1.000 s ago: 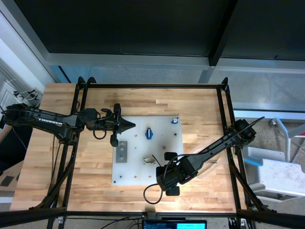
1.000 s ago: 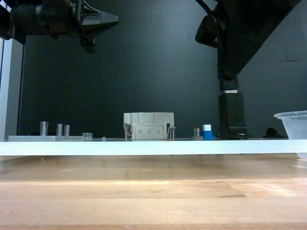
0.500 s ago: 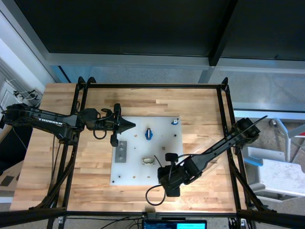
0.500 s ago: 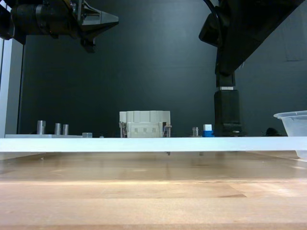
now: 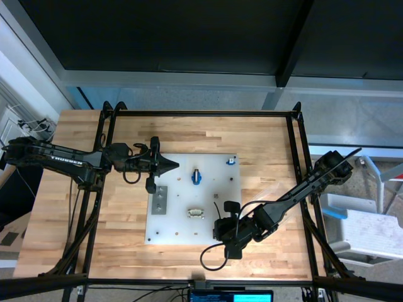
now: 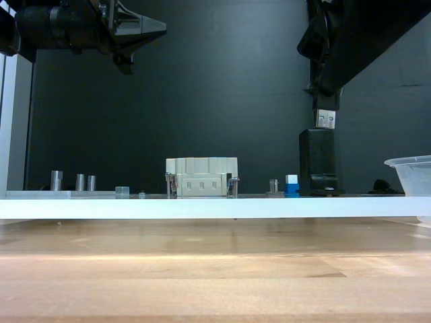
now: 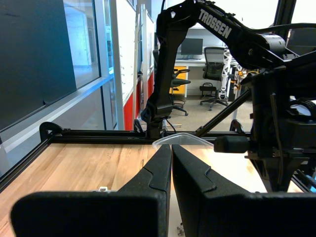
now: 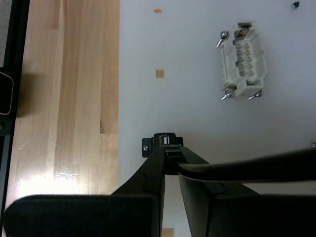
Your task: Remove the USB connector from the USB hub and place in the container
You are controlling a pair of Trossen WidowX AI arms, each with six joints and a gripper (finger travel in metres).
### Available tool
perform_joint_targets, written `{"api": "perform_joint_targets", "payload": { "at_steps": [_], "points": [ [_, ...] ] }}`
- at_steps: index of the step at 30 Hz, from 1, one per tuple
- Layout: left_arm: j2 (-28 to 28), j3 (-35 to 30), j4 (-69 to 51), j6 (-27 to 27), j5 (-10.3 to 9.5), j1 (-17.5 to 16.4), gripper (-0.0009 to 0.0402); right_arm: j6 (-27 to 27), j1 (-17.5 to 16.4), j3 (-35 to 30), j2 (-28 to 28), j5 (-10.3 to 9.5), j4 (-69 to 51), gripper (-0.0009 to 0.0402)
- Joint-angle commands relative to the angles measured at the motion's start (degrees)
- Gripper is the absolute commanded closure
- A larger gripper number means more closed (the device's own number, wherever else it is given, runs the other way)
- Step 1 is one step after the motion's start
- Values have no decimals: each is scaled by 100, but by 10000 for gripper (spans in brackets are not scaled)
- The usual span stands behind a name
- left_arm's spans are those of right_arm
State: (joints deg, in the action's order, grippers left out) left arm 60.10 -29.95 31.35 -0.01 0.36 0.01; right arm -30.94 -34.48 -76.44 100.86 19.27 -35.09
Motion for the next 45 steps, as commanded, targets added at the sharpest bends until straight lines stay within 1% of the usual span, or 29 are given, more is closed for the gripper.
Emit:
{"api": "perform_joint_targets", "payload": {
  "at_steps": [1,10,15,18,26,31,34,41,45],
  "points": [
    [2,0,-4,0,2,0,392,33,-2,0,7,7,2,393],
    [0,0,0,-2,2,0,392,33,0,0,-127,7,-111,393],
    [0,0,-2,0,2,0,392,-42,0,0,-382,-4,-369,393],
    [0,0,0,0,0,-2,392,-94,0,2,-527,-98,-520,393],
    [0,0,0,0,0,0,392,-221,-15,20,-911,-105,-916,393],
    [0,0,0,0,0,0,392,-334,-28,247,-1178,-155,-933,393],
    [2,0,0,0,2,0,392,-361,-42,402,-1351,-286,-940,393],
    [0,0,0,0,0,-2,392,-479,-68,756,-1762,-282,-1001,393],
    [0,0,0,0,2,0,392,-498,-87,833,-1941,-280,-1239,393]
  ]
}}
